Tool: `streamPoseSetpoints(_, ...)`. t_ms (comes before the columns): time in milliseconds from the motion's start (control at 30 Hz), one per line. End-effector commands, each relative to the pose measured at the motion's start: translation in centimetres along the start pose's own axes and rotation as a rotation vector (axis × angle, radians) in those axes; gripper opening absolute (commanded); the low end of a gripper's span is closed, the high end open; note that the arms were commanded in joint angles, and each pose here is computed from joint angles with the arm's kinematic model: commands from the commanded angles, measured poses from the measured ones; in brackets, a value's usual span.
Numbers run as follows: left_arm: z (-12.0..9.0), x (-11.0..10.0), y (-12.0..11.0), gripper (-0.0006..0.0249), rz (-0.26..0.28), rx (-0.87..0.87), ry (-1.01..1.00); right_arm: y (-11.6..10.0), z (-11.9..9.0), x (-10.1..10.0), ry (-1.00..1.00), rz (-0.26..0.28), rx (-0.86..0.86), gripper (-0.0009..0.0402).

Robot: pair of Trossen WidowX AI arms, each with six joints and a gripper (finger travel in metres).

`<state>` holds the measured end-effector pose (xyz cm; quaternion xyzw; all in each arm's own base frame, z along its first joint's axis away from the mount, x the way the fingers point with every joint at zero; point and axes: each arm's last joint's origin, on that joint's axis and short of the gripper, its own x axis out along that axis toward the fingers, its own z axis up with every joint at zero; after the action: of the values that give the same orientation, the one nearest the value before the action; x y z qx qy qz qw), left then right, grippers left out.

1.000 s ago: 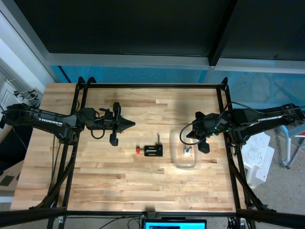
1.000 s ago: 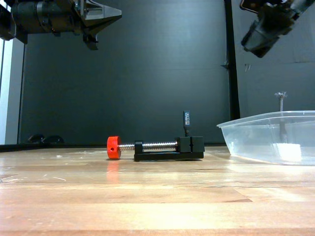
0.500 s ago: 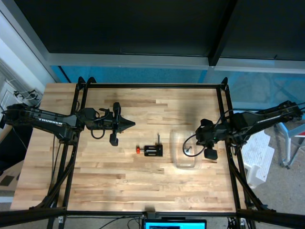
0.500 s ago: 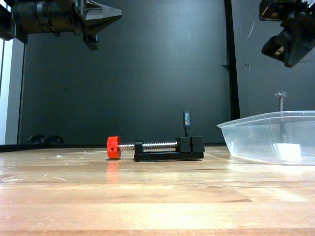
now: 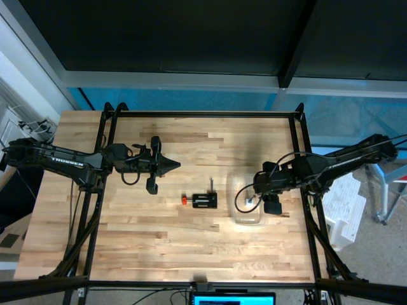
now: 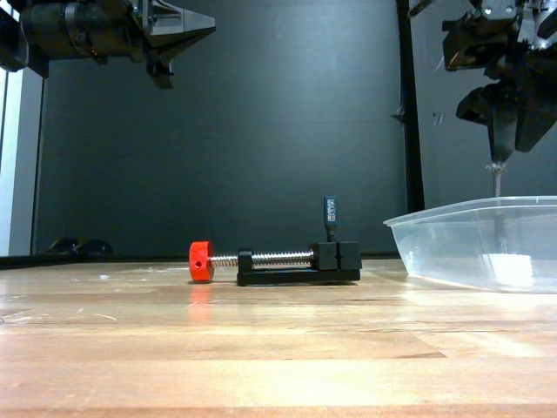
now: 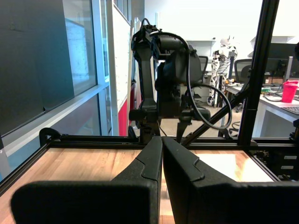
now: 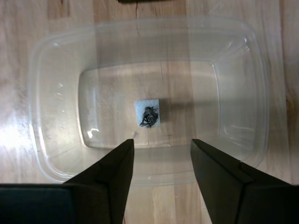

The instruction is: Pick the usb-c connector and install on the hub

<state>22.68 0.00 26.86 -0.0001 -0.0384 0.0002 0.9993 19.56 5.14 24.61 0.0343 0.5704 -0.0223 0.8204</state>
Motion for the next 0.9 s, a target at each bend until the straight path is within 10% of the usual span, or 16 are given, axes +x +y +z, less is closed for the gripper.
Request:
streamPoseSetpoints(33,0.0,0.0,0.0,0.0,0.0,0.0,0.0,0.2,0.3,1.0,0.034,-0.027,-0.006,0.0182)
streamPoseSetpoints(900,0.0,0.0,0.0,0.0,0.0,0.0,0.0,1.8,1.6,6.7,0.116,-0.057,-0.041,0.0181)
